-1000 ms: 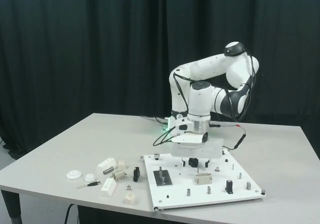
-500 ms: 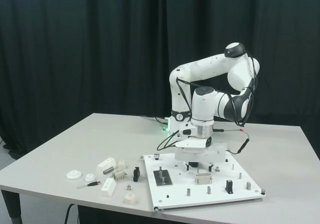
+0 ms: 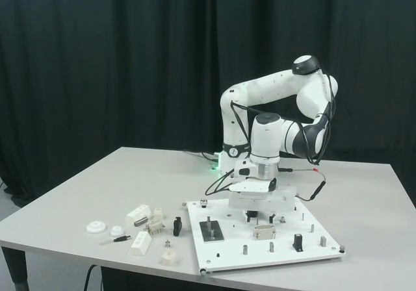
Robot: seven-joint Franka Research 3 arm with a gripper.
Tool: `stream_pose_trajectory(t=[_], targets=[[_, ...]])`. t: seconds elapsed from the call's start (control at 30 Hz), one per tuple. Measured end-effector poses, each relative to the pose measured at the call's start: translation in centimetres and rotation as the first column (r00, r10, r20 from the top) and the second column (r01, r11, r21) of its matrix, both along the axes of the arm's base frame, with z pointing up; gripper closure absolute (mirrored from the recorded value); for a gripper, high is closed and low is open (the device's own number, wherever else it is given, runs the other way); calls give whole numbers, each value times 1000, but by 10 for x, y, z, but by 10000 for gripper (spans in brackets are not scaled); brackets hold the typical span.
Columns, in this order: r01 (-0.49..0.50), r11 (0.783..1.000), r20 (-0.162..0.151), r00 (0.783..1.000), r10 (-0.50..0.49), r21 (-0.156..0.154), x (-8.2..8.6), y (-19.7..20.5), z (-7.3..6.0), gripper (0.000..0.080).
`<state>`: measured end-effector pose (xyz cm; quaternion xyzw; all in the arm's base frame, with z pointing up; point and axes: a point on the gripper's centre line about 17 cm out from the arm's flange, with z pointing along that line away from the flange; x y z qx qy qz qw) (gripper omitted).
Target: Remove square peg 1.
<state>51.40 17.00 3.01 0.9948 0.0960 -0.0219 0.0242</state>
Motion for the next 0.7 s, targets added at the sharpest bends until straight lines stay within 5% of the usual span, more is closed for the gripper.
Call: stream_pose_trajectory(t=[0.2,0.23,0.43,0.47,0.63,0.67,0.7], targets=[[3,1000,4,1000,-3,-4,1,-3,0,98],[4,1000,5,1000,-4,-5,1,-4,0,412],[4,1000,6,1000,-4,-8,0,-7,0,412],[3,1000,6,1000,-2,-8,0,-7,0,576],[-15,1000,4,1000,15,-6,0,-7,0,576],[-18,1000,4,1000,18,-5,0,-7,0,739],[-19,1000,4,1000,19,-4,0,-7,0,739]])
